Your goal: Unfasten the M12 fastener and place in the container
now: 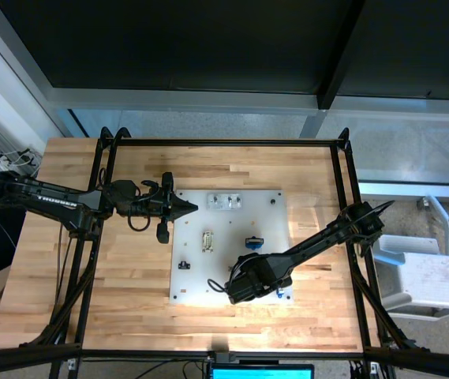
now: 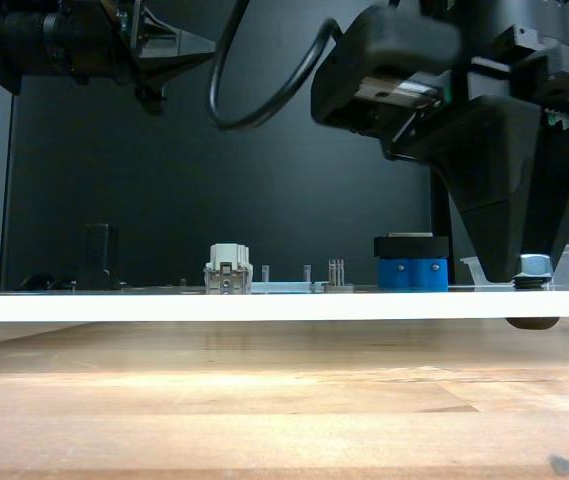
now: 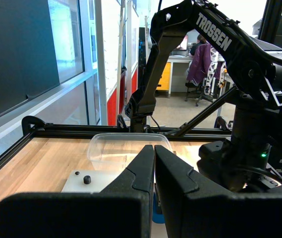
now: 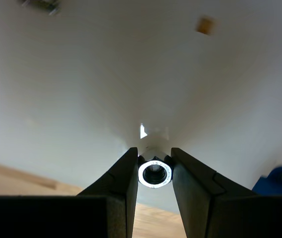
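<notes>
Bench (image 1: 129, 308): pale wood top, with a white board (image 1: 200, 272) sitting in the middle.
Right hand (image 4: 154, 154): down low at the board's near right edge, pointing straight down and clenched on the M12 nut (image 4: 155, 173), one finger pressed to each side.
M12 nut: on its stud (image 2: 532, 283), black showing just beneath the silver.
Container (image 3: 106, 148): clear tub near the board's right edge, behind the nut in the low view.
Left hand (image 3: 154, 153): up over the board's far left edge, fingers pressed together, holding nothing.

Matte black, wedge-fingered left gripper (image 1: 192, 208), raised beside white flat board (image 1: 196, 278), white TROSSEN lettering (image 1: 50, 202) behind. Matching right gripper (image 4: 154, 156) low over that board, looped black cable (image 2: 226, 100) alongside.
</notes>
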